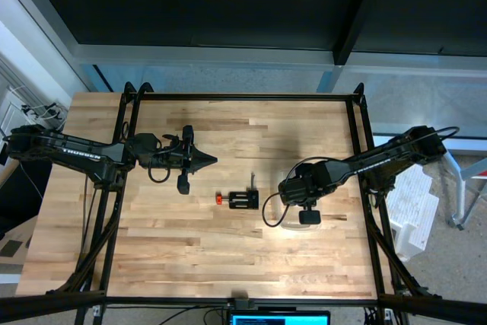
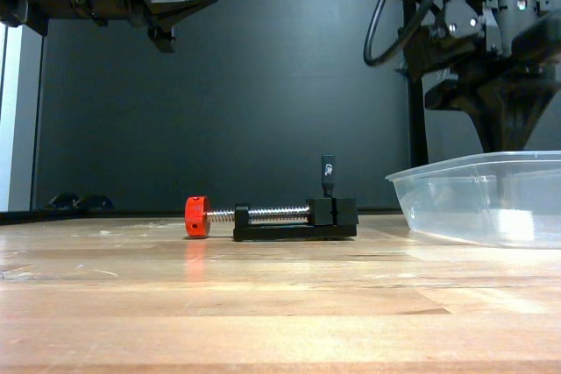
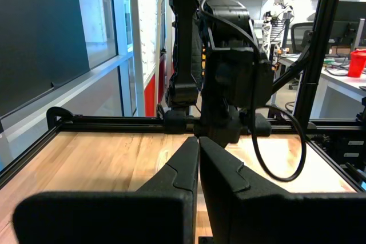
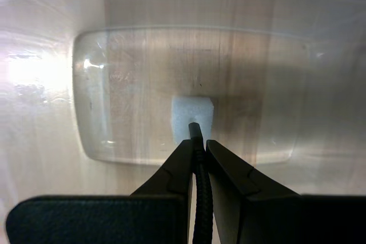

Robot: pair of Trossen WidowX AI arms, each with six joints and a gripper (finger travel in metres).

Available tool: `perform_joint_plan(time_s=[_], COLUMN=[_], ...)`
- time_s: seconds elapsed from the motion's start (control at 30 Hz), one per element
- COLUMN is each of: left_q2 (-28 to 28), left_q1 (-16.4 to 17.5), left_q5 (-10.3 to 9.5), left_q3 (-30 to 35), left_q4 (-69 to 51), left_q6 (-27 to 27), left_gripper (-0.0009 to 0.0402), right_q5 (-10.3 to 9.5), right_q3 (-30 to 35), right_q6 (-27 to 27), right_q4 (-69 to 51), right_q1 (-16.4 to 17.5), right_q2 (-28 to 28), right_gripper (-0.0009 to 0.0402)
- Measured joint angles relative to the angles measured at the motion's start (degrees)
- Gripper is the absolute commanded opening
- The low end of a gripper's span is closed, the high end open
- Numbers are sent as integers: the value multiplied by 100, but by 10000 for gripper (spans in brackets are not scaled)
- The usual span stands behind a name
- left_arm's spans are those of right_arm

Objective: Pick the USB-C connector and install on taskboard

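The taskboard [image 1: 242,200] is a small black block with a red-orange knob and an upright pin [image 2: 327,174], standing mid-table. My right gripper [image 4: 197,142] hangs over the clear tray [image 2: 456,208], pointing down, and is shut on the USB-C connector [image 4: 195,131], a thin dark plug with a black cord running back between the fingers. The plug tip sits just above a white foam piece [image 4: 193,112] on the tray floor. My left gripper [image 1: 211,160] is shut and empty, held high to the left of the taskboard.
The clear tray [image 4: 91,84] stands right of the taskboard [image 2: 294,216], with a gap of bare wood between them. A black frame rail runs round the table. The right arm's cable loops down beside its wrist [image 1: 268,215].
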Motion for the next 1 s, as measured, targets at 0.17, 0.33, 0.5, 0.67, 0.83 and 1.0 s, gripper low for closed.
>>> perform_joint_plan(time_s=[0.17,0.33,0.5,0.67,0.83,1.0], left_q2=[0,0,0,0,0,0], left_q1=[0,0,0,0,0,0], left_q5=[0,2,2,0,0,0], left_q3=[-2,0,-2,0,0,-2], left_q4=[0,0,0,0,0,0], left_q6=[0,0,0,0,0,-2], left_gripper=[0,0,0,0,0,0], right_q5=[0,13,203,284,293,299], right_q3=[374,931,1377,1545,1569,1598], right_q6=[70,107,109,129,254,376], right_q4=[-474,-953,-1434,-1545,-1561,-1545], right_q1=[0,0,0,0,-13,-44], right_q2=[-55,-87,-83,-81,-61,35], right_gripper=[0,0,0,0,0,0])
